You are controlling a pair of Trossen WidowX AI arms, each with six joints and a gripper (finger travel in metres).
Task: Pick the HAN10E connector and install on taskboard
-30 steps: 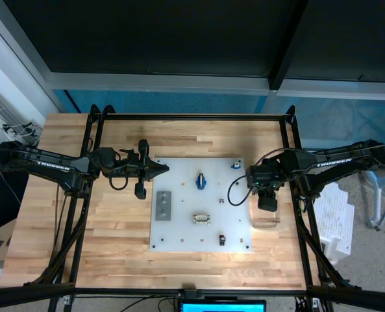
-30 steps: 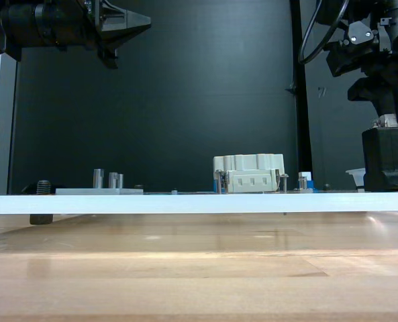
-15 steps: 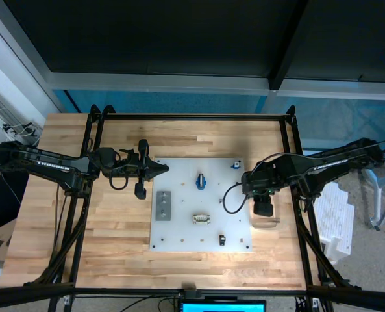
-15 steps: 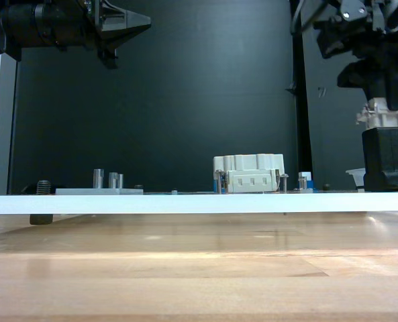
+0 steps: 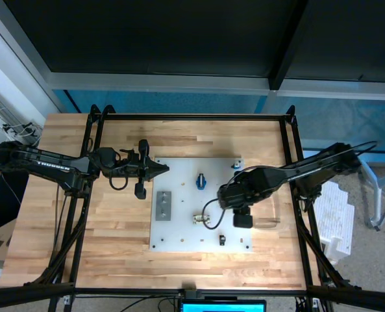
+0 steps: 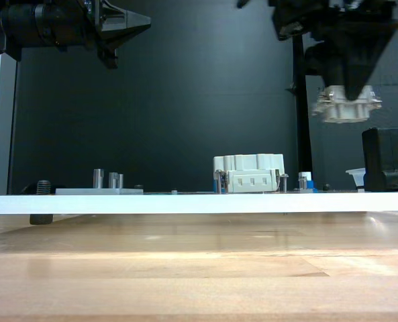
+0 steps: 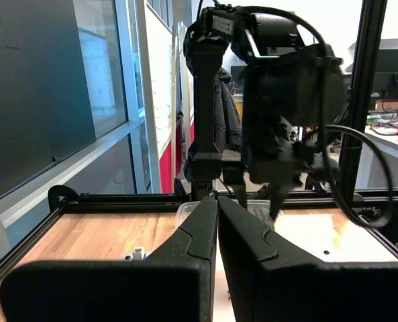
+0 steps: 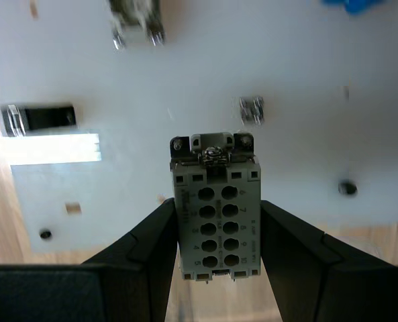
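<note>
While we carry, right gripper [image 6: 346,80]: clamping HAN10E connector [image 8: 215,208] above taskboard [image 5: 179,237].
Socket [image 6: 249,173]: next, align, press down.
Left gripper [image 7: 217,221]: pinched closed, parked high, left.

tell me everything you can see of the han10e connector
The HAN10E connector is a pale grey-white rectangular plastic-looking block with two rows of five round holes and a metal screw at one end. It hangs above the taskboard, touching only the right gripper, whose black fingers clamp its long sides. In the low view it is higher than and right of the pale socket. The left gripper, shut, hovers near the board's far left corner.
</note>
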